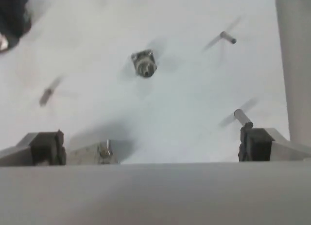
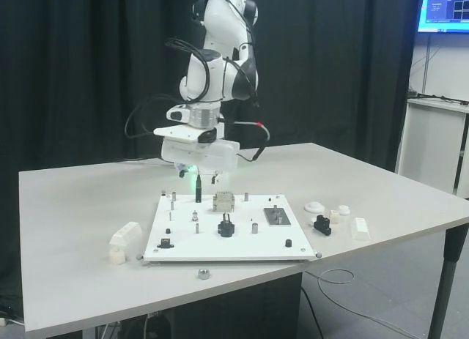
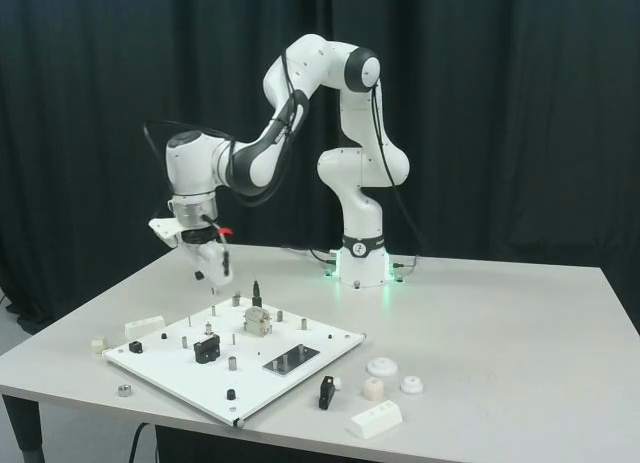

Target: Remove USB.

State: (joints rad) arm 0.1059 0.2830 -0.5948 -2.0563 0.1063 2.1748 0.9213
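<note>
A white board [image 2: 220,245] [image 3: 272,383] lies on the grey table and carries pins and small fittings. A slim black upright plug [image 2: 198,191] [image 3: 256,289], possibly the USB, stands at the board's far edge beside a grey metal block [image 2: 223,200] [image 3: 258,321]. My gripper [image 2: 196,174] [image 3: 212,273] hovers just above this far edge. In the wrist view the gripper [image 1: 150,146] is open, its black fingertips [image 1: 47,147] wide apart with nothing between them. The metal block [image 1: 92,153] shows next to one fingertip, and a hex connector [image 1: 144,63] lies further off. The plug itself is hidden in the wrist view.
Loose parts lie beside the board: white round pieces [image 2: 315,206], a white block [image 2: 360,228], a black piece [image 2: 320,223], another white block [image 2: 125,242] and a nut [image 2: 203,273]. Upright pins [image 1: 227,38] stud the board. The arm's base [image 3: 362,263] stands behind.
</note>
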